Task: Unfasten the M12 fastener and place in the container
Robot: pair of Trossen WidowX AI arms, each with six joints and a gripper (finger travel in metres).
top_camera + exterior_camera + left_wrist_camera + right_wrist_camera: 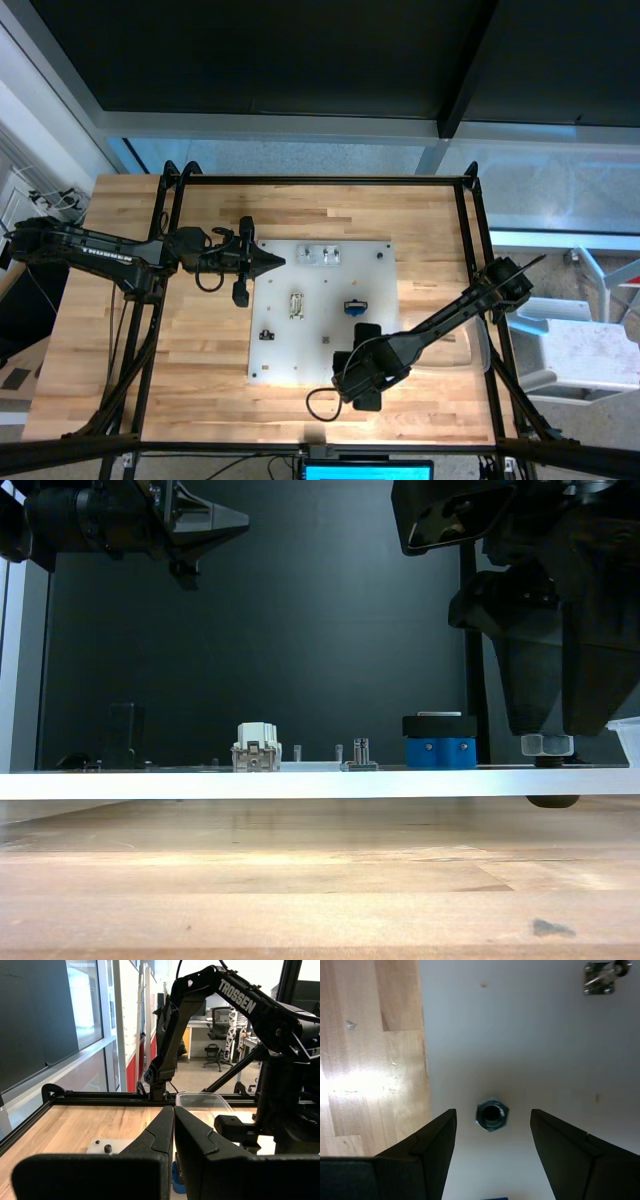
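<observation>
The silver M12 nut (491, 1115) sits on its stud (548, 761) near the white board's (290, 345) near right edge. The low view shows this nut (546, 745) just under my right gripper's fingers. My right gripper (492, 1113) points straight down over it and is open, one finger on each side with a gap to the nut. From above, the right gripper (365, 378) hides the nut. The clear container (204, 1101) stands right of the board (462, 350) and looks empty. My left gripper (272, 262) hangs shut above the board's far left.
A blue block (438, 752), a silver post (360, 752) and a white connector (258, 753) stand mid-board. A black frame (320, 181) rings the wooden table. The right arm's cable loop (320, 403) lies at the board's near edge.
</observation>
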